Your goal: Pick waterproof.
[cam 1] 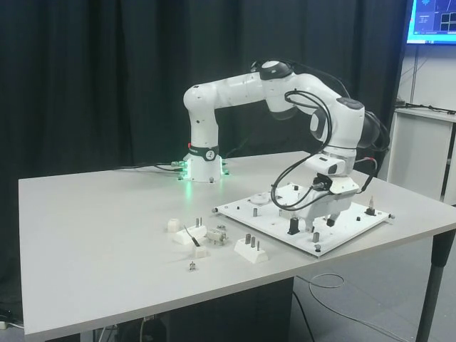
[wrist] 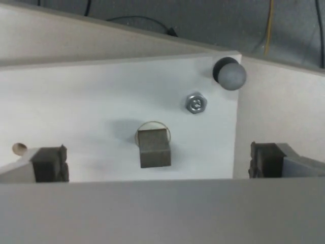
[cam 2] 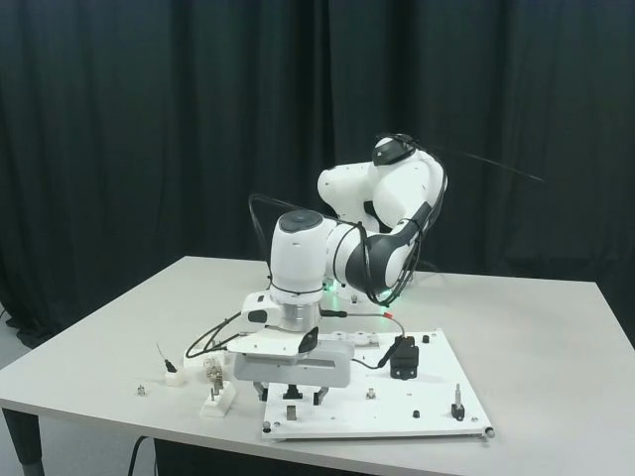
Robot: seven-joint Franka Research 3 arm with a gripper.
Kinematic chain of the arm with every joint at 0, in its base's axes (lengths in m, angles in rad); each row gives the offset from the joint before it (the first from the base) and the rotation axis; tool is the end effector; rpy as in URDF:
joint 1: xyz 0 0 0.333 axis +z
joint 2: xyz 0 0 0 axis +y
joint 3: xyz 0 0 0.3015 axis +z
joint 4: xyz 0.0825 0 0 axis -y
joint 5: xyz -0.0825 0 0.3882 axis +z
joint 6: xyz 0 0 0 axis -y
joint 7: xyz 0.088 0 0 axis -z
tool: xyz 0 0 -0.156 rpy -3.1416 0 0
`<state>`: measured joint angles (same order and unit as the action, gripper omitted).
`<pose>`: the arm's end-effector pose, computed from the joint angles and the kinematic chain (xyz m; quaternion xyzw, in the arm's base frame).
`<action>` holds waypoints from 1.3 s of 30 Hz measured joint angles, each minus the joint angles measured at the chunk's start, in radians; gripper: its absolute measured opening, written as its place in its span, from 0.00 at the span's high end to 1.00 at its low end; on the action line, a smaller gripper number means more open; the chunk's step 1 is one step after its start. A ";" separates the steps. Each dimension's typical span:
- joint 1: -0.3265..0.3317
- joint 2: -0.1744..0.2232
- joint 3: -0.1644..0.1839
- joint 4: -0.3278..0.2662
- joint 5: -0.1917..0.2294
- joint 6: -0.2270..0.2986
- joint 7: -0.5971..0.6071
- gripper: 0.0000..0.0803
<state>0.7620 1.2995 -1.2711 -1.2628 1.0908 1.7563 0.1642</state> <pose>0.7259 0.0074 0.1894 0.9584 -0.2787 -0.0107 0.0603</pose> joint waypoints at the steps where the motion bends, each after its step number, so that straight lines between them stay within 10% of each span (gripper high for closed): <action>1: 0.000 0.000 -0.002 0.000 0.000 0.000 0.001 0.02; 39: 0.007 -0.010 -0.034 -0.031 -0.041 -0.020 0.001 0.00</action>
<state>0.7690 1.2890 -1.3055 -1.2940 1.0496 1.7360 0.1655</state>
